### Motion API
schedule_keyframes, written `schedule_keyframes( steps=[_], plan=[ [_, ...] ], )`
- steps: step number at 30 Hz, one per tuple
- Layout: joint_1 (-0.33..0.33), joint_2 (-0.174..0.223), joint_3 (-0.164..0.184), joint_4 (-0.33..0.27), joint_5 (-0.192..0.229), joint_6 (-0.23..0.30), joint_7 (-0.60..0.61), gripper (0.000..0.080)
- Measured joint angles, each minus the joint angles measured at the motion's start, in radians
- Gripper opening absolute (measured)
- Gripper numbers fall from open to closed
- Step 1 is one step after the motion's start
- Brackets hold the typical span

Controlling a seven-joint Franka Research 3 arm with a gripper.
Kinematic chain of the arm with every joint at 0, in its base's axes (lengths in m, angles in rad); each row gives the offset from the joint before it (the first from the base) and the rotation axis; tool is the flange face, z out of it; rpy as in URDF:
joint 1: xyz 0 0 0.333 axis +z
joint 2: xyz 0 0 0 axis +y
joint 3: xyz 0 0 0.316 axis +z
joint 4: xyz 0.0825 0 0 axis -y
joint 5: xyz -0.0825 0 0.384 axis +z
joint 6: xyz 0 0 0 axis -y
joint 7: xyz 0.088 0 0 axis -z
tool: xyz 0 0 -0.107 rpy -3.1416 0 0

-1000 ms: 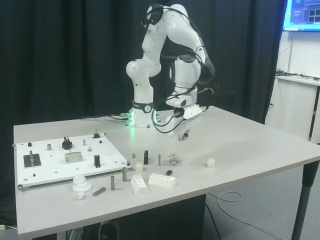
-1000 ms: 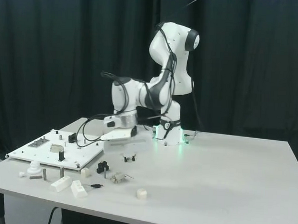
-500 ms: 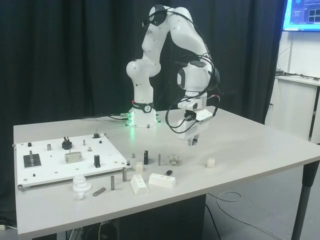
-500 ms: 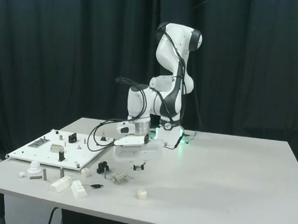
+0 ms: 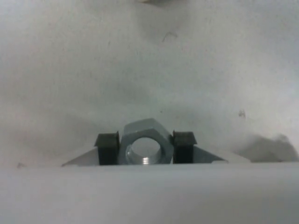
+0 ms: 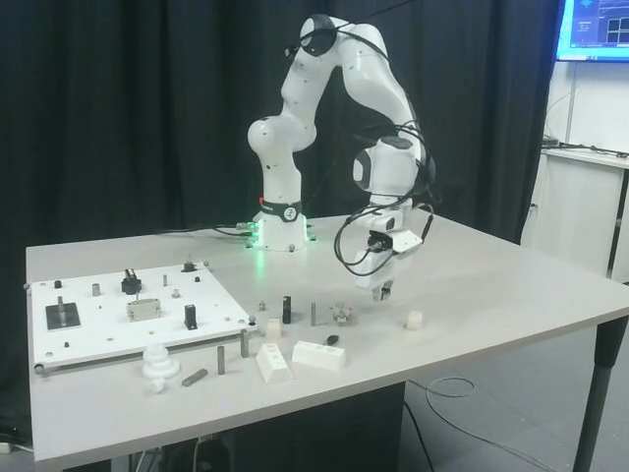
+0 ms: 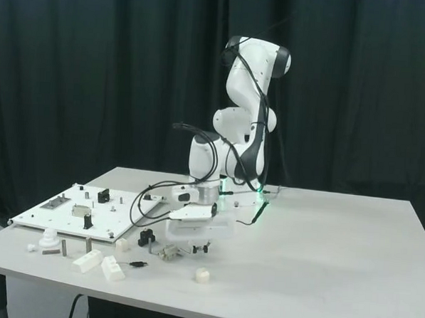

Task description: Place bolt 4.

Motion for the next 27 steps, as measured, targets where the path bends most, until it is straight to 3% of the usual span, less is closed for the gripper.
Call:
schedule_keyframes(
  steps=[14, 22, 23, 27],
  plan=[
    [-0.119, 0.029, 0.125, 0.0, 0.002, 0.061, 0.002, 0.0243],
    [-0.157, 0.031, 0.155, 0.0, 0.003, 0.068, 0.011, 0.0243],
    [-0.157, 0.031, 0.156, 0.001, 0.003, 0.068, 0.011, 0.0436],
    [-0.158, 0.031, 0.156, 0.002, 0.003, 0.068, 0.011, 0.0436]
  ],
)
